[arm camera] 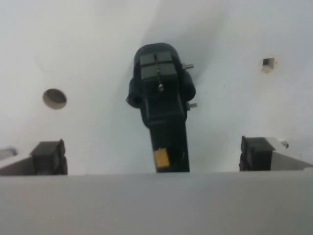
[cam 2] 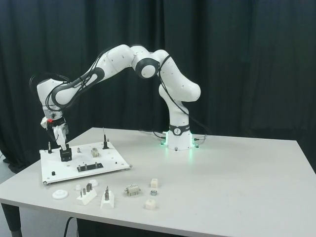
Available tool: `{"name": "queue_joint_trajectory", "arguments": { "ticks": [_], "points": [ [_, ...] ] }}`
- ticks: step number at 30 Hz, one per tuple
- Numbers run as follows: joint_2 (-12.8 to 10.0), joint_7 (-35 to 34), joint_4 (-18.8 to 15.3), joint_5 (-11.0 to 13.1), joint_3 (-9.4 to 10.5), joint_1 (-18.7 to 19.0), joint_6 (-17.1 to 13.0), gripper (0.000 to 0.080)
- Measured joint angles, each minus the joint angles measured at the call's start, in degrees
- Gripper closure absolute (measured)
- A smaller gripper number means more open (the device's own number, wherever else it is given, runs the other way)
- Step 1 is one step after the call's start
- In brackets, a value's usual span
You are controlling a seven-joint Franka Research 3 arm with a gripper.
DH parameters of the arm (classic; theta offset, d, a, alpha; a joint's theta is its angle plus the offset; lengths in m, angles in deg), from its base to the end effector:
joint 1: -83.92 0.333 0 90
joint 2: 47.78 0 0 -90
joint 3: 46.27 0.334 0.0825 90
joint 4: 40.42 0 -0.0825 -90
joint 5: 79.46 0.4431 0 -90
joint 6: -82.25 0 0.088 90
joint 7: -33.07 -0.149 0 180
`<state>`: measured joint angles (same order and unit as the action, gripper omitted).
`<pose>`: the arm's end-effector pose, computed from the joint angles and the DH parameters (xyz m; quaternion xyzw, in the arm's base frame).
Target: Pick waterproof.
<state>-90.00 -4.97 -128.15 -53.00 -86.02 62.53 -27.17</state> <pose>0.4438 -0.5850 0.2231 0.6050 -0.7913 -0.0880 0.0009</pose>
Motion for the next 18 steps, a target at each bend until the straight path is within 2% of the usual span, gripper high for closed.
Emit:
{"name": "queue_joint_trajectory", "arguments": {
  "ticks": [8, 18],
  "points": [
    [1.63, -0.53, 0.0, -0.11, -0.79, 0.81, 1.8, 0.0008],
    [2.85, -0.51, 0.0, -0.16, -1.24, 1.7, 2.42, 0.0003]
  ]
}}
